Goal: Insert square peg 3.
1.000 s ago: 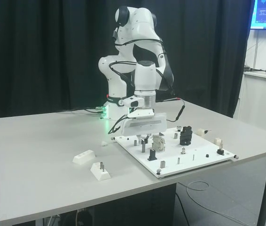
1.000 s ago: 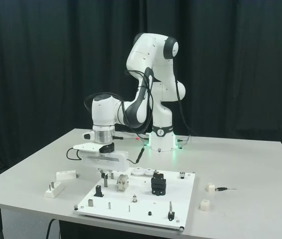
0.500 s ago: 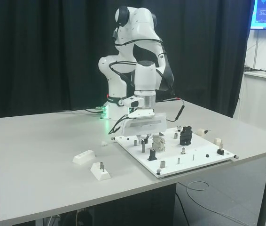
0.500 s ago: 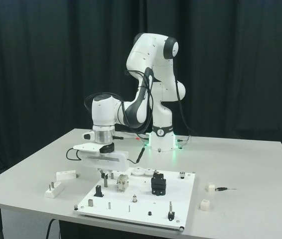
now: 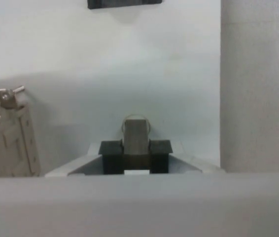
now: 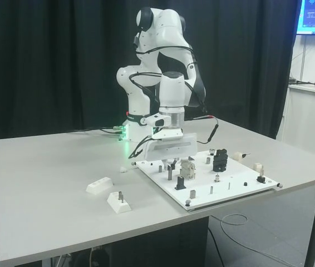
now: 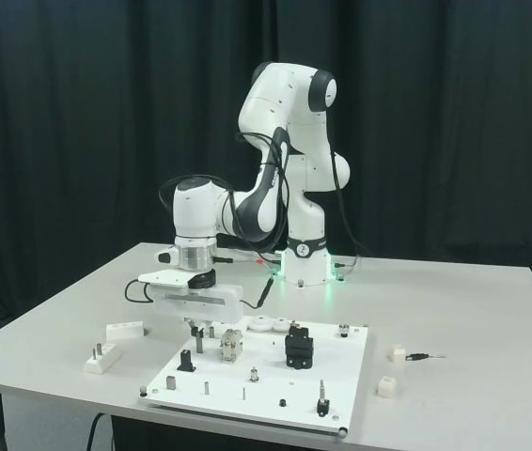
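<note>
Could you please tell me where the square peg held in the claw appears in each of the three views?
Wrist view: square peg at centre, between the black fingertips.
First room view: under the claw, over the white board.
Second room view: below the claw, at the board's near-left part.
Shared landmark: the white board.

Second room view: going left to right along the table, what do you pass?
White block holding a peg → white assembly board → small white block → small black-tipped tool.
</note>
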Robot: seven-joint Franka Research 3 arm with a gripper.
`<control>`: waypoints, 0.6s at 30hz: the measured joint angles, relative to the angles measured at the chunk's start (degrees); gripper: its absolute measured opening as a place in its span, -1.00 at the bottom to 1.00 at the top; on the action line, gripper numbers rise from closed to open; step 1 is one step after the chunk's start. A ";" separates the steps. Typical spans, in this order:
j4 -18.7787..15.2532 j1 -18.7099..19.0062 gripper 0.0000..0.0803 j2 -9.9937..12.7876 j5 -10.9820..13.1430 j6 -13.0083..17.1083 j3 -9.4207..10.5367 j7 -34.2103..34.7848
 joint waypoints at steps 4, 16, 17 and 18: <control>0.00 0.00 -0.73 0.01 0.19 0.03 0.00 1.16; 0.00 0.00 -0.73 0.04 0.34 0.15 0.00 3.48; 0.00 0.00 -0.73 0.04 0.34 0.16 0.00 3.48; 0.00 0.00 -0.73 0.04 0.34 0.16 0.00 3.48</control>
